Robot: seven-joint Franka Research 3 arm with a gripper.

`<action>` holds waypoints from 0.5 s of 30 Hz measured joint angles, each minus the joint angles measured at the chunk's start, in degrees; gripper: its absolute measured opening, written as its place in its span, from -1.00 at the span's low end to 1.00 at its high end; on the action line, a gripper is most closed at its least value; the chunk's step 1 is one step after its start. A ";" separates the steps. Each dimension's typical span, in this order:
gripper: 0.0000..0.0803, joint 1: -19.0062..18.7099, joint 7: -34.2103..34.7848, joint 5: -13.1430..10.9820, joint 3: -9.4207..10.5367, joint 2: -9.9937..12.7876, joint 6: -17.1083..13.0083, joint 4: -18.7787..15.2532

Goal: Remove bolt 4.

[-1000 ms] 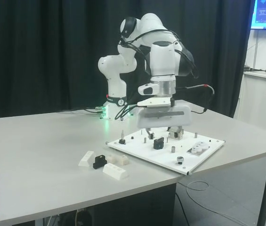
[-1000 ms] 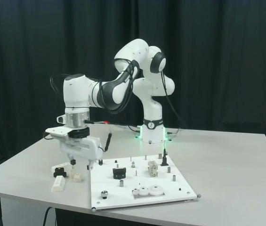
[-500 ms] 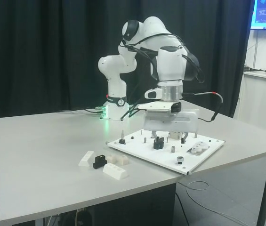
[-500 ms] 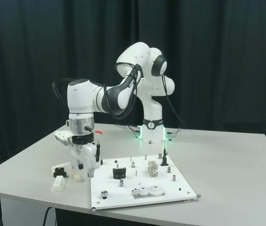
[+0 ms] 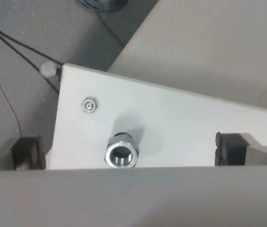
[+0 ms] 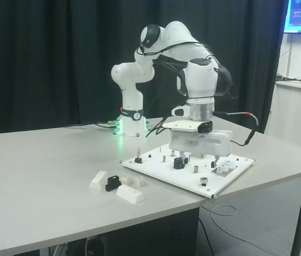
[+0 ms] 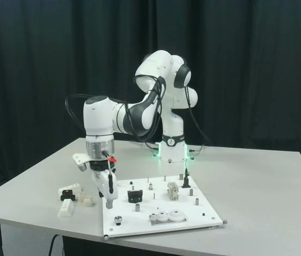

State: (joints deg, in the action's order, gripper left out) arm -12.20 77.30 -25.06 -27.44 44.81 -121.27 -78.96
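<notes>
Your hand [image 7: 108,202] is hovering over the white board [image 7: 193,218] near the worktop's [image 7: 267,192] front edge, its fingers spread wide. Bolt 4 [image 5: 121,152] is standing upright in the board's corner directly beneath it, touched by neither finger.

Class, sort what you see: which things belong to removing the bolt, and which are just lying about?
Job: gripper, hex bolt beneath it, white board holding it.
Lying about: loose blocks on the grey table, white gears on the board.

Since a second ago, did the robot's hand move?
Yes. In the first room view the gripper slid along the white board, away from the green light at the arm's base, toward the white gears.
</notes>
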 joint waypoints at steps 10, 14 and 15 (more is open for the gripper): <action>0.99 -1.00 7.24 0.31 0.01 0.90 -0.16 0.00; 0.99 -1.26 9.23 1.03 0.13 1.32 -0.56 0.00; 0.99 -1.30 9.76 1.09 0.18 1.41 -0.68 0.00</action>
State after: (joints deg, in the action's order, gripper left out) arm -13.50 87.06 -23.97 -27.26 46.22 -121.95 -78.96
